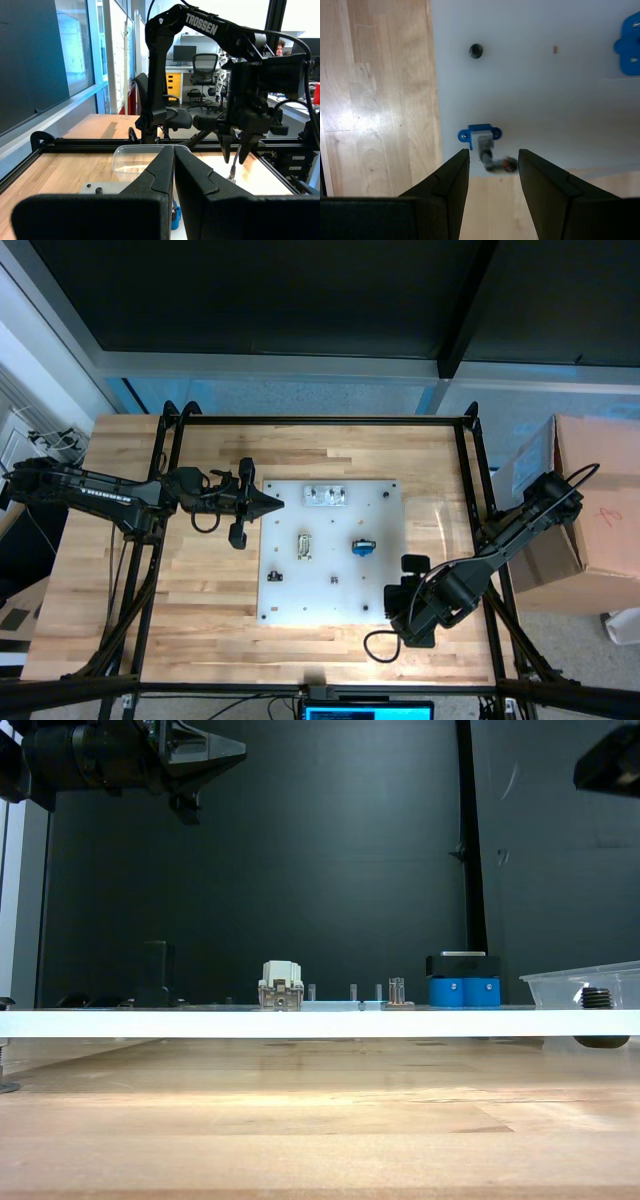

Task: Remove the RJ45 connector from the taskboard and place in the container

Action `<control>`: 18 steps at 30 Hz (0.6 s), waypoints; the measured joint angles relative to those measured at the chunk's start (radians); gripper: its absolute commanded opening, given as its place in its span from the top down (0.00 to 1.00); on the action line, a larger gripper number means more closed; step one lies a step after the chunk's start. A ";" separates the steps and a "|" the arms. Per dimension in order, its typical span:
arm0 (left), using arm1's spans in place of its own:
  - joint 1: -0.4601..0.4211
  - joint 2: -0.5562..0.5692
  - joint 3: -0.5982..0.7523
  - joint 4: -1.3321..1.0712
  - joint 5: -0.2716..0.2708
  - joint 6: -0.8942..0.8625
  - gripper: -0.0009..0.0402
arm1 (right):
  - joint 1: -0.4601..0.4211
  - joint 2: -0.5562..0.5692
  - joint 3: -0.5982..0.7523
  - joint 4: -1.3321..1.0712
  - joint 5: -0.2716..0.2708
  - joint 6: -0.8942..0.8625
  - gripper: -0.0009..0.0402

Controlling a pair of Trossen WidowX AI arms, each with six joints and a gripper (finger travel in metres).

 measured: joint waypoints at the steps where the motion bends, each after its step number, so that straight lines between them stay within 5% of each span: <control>1: 0.000 0.000 0.000 0.000 0.000 0.000 0.98 | 0.000 0.000 -0.010 0.013 0.000 0.000 0.65; 18: 0.000 0.000 0.000 0.000 0.000 0.000 0.98 | 0.000 0.001 -0.109 0.176 -0.004 0.001 0.68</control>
